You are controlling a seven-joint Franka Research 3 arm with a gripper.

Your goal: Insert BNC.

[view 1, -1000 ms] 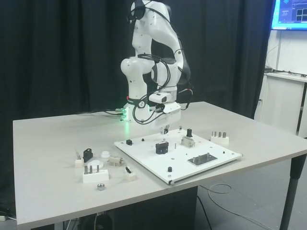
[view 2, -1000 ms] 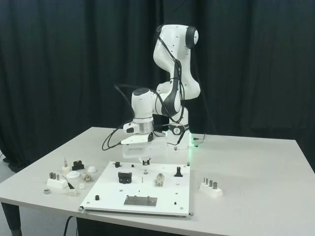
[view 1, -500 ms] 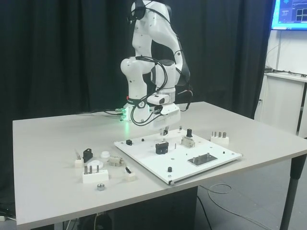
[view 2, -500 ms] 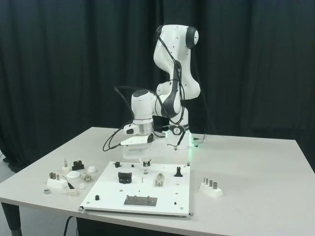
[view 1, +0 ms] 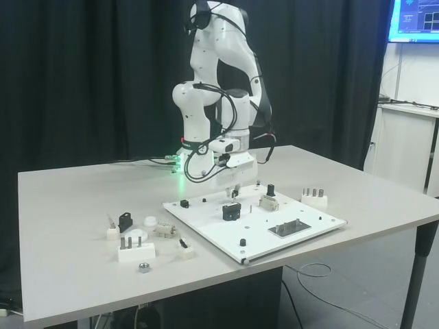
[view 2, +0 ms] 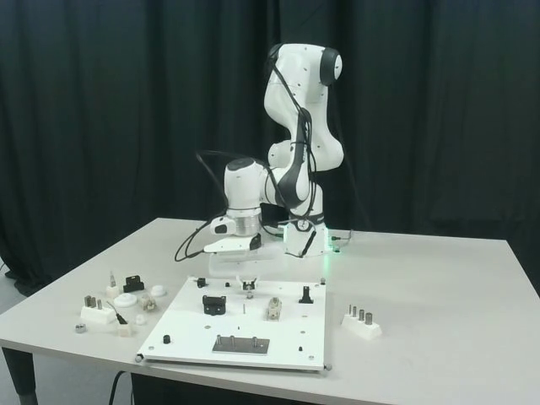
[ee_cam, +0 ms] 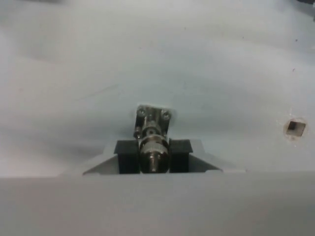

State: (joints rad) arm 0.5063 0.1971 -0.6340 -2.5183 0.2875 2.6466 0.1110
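BNC connector lifted higher.

Evenly lit from overhead; soft shadows under white board; green glow at arm base; wrist view blurred around BNC connector.

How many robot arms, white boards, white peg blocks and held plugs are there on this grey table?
Robot arm: 1
White board: 1
White peg blocks: 2
BNC plug between the jaws: 1
Total: 5
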